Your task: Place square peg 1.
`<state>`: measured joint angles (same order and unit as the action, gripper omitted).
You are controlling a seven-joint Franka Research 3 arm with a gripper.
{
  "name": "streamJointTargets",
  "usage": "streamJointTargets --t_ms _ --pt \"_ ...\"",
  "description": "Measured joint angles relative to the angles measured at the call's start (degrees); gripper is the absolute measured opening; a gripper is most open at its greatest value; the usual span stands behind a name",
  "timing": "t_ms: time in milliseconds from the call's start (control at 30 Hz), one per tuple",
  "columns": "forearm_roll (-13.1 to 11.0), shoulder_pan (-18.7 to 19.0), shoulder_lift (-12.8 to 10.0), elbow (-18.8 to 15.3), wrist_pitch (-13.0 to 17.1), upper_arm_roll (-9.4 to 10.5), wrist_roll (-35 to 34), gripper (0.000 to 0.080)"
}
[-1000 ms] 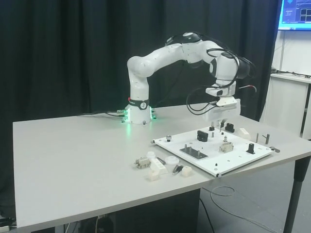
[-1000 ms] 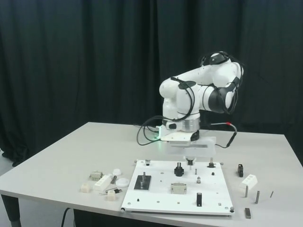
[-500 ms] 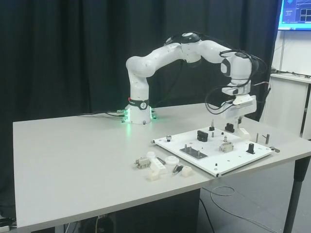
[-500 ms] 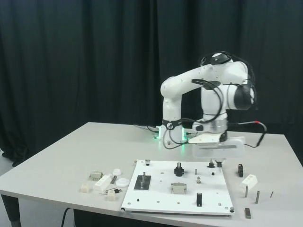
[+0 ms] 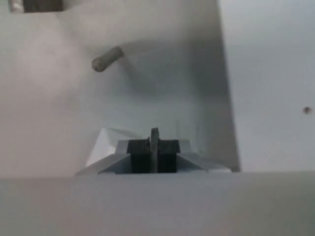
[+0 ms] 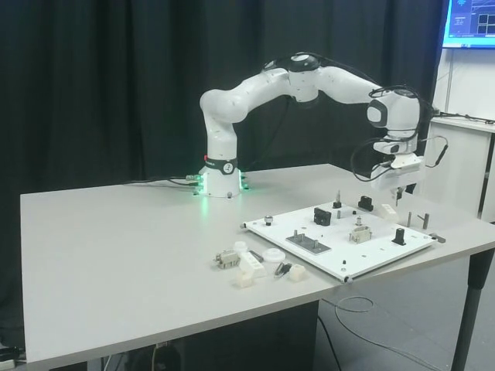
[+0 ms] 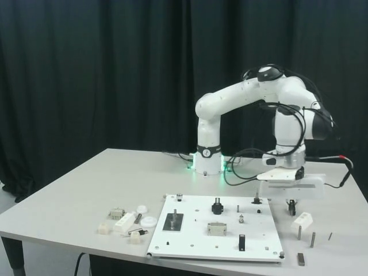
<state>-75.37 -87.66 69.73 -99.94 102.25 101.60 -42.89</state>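
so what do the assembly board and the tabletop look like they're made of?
Assembly board: white, thin rigid plate, smooth and slightly glossy with small corner fasteners; looks like painted metal or plastic, can't tell which. Table: grey, matte, even surface with no grain, likely laminate. The gripper hovers off the board's edge above the table.

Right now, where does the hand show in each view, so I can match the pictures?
Wrist view: the hand fills the foreground, centred.
First room view: the hand hangs far right, past the white board's far corner.
Second room view: the hand is right of centre, just off the white board.
Shared landmark: the white block close below the hand; the wrist view's pale corner is probably it.
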Motion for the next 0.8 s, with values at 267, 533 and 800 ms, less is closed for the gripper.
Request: streamJointTargets --t_ms 267,533,800 --pt "1.33 0.56 0.02 1.56 1.96 2.26 -3.46 0.0028" --pt "2.12 1.40 0.02 1.92 4.01 3.78 -6.04 0.0028" --pt "2.66 1.90 0.02 1.93 5.11 4.21 -7.61 0.0518"
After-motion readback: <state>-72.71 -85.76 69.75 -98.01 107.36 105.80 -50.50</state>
